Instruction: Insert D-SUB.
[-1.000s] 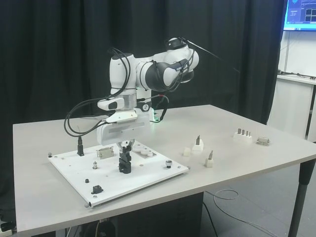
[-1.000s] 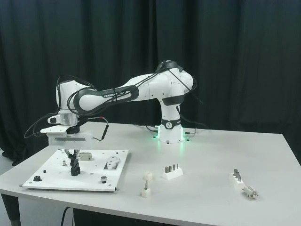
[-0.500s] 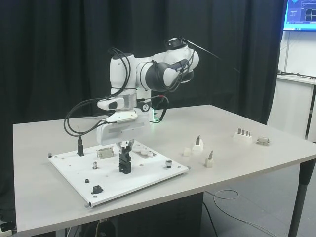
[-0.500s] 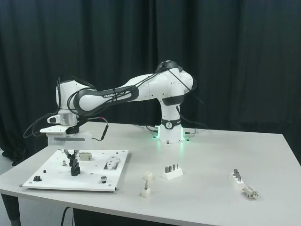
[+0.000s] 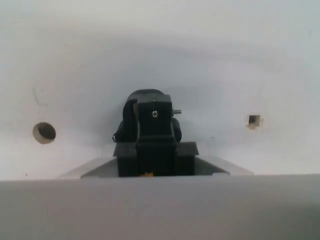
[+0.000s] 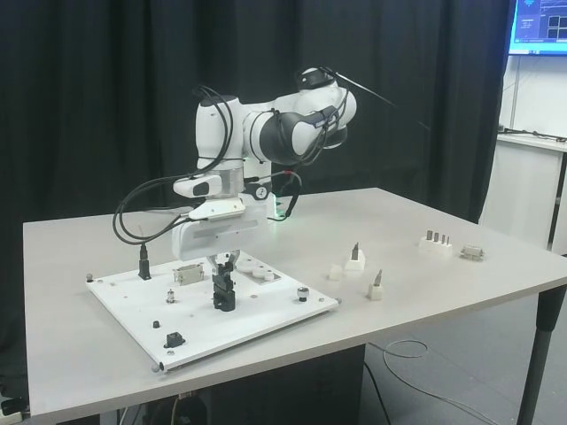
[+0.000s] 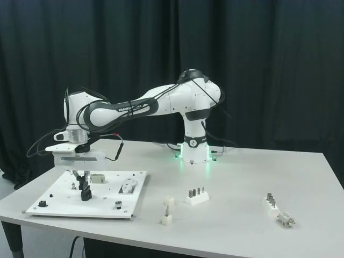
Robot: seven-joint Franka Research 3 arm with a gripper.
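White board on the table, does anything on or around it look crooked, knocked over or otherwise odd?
Nothing stands out. The white board lies flat on the grey table, its small fixtures stand upright, and the end effector hangs over a black part.

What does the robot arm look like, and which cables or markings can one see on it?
The arm is white, made of rounded segments with black bands at the joints. Black lettering runs along its forearm. Black cables loop from the wrist and along the links. A flat white block sits at the wrist, above the black claw. The base glows green.
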